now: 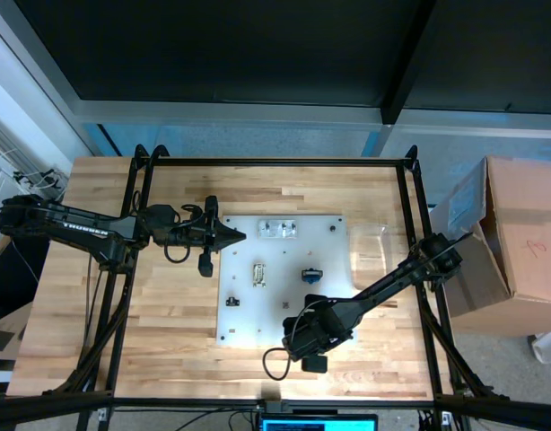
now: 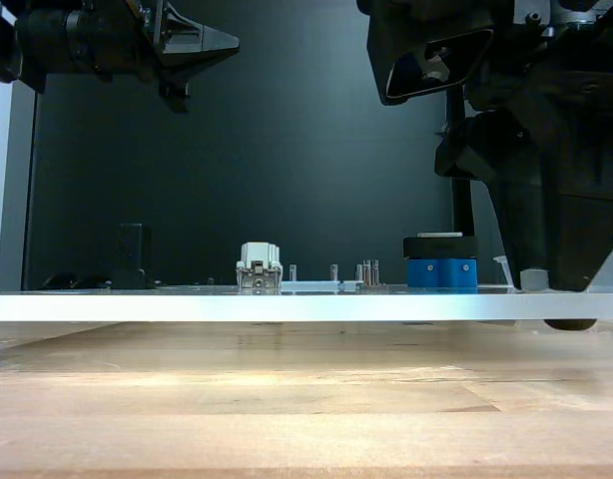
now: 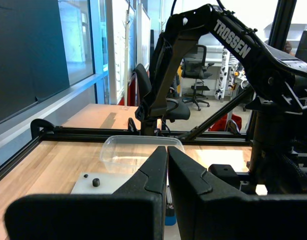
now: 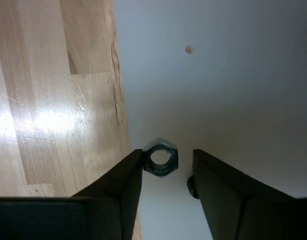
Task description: Unfasten the M12 nut and place it in the container
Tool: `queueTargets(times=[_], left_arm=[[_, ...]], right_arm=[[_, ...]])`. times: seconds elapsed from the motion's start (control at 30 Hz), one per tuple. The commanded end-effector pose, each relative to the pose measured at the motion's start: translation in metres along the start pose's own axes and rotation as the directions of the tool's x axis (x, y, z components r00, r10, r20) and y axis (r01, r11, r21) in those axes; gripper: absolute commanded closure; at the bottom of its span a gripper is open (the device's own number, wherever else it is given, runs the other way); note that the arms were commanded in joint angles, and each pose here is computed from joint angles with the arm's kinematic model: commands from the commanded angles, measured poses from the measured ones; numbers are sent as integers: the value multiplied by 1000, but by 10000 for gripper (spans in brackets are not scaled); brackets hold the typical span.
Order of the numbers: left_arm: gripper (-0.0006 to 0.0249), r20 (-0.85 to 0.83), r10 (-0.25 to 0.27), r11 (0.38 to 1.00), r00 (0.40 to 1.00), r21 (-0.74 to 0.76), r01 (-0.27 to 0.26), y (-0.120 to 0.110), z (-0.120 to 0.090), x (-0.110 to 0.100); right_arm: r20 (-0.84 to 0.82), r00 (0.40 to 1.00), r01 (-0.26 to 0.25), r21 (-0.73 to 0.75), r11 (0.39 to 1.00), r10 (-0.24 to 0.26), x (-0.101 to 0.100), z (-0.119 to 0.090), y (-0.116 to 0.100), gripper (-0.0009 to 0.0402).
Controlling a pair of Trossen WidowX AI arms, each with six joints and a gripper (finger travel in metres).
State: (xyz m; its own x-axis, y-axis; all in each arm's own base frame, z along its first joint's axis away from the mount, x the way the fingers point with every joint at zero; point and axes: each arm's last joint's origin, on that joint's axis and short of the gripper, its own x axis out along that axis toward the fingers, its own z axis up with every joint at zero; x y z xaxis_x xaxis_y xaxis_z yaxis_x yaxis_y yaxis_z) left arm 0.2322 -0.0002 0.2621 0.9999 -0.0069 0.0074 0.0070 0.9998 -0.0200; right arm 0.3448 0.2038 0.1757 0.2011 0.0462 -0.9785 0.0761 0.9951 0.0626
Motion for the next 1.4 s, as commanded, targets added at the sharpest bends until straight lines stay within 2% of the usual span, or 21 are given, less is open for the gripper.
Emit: queueTargets(times=[0.03,0.37,0.57,0.83,1.0,1.4], left_arm=[[243,1,0,1000,1000,0,0,0,0,0],[243,1,0,1000,1000,0,0,0,0,0],[243,1,0,1000,1000,0,0,0,0,0],[243,1,0,1000,1000,0,0,0,0,0],[243,1,0,1000,1000,0,0,0,0,0],[243,1,0,1000,1000,0,0,0,0,0]], right_arm=[[1,1000,-6,-4,1000,6,0,0,0,303],[9,1000,-12,-3,1000,12,-10,-1,-1,396],[24,999,-21,3,1000,21,-31,-4,-5,384],[51,999,-9,6,1000,9,-76,-17,-17,386],[52,999,-13,6,1000,12,-90,-33,-25,386],[38,999,-25,-17,1000,25,-106,-100,-50,386]])
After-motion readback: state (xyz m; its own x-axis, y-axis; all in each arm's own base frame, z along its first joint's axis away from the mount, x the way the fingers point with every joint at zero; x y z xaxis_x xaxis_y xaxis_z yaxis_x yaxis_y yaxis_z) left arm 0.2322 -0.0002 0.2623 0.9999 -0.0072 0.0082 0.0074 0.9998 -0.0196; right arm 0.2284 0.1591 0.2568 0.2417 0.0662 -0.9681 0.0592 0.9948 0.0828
